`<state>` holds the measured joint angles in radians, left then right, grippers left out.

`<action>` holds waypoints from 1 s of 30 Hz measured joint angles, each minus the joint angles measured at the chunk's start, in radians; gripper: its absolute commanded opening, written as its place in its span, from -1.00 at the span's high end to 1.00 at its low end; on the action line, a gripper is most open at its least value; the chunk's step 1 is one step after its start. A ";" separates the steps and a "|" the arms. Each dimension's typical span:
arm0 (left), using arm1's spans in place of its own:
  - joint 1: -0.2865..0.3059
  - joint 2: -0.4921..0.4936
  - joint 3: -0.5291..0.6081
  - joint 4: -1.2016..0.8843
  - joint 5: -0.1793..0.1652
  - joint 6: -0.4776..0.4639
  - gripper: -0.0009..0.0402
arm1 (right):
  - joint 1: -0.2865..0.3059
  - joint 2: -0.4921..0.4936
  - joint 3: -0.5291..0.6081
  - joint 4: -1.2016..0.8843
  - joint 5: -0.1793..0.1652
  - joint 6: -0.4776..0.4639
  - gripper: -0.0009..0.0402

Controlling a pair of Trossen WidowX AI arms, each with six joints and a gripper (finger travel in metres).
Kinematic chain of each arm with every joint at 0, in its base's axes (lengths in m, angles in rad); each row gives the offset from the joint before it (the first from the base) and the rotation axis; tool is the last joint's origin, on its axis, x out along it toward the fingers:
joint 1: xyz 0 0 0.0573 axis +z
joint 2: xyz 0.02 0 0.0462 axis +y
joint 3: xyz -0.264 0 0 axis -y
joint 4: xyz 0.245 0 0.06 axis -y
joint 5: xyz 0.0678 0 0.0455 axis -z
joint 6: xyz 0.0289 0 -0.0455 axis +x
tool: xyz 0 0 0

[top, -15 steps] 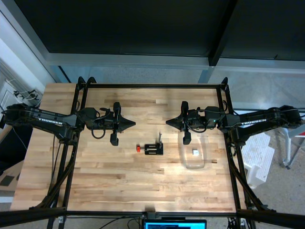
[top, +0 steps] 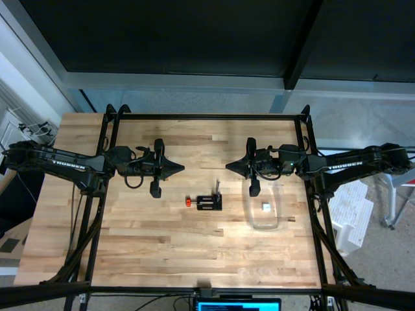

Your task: Remove the USB-C connector from taskboard and place in the container

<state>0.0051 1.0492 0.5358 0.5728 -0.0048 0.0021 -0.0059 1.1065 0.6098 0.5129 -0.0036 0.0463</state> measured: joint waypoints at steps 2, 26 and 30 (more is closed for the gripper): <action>0.000 0.000 0.000 0.000 0.000 0.000 0.96 | 0.000 0.000 0.001 -0.014 0.000 0.000 0.96; 0.000 0.000 0.000 0.000 0.000 0.000 0.96 | 0.049 0.004 0.333 -0.950 0.039 0.019 0.96; 0.000 0.000 0.000 0.000 0.000 0.000 0.96 | 0.069 0.034 0.393 -1.054 0.059 0.023 0.96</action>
<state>0.0051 1.0489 0.5354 0.5732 -0.0048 0.0017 0.0635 1.1400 1.0027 -0.5407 0.0551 0.0689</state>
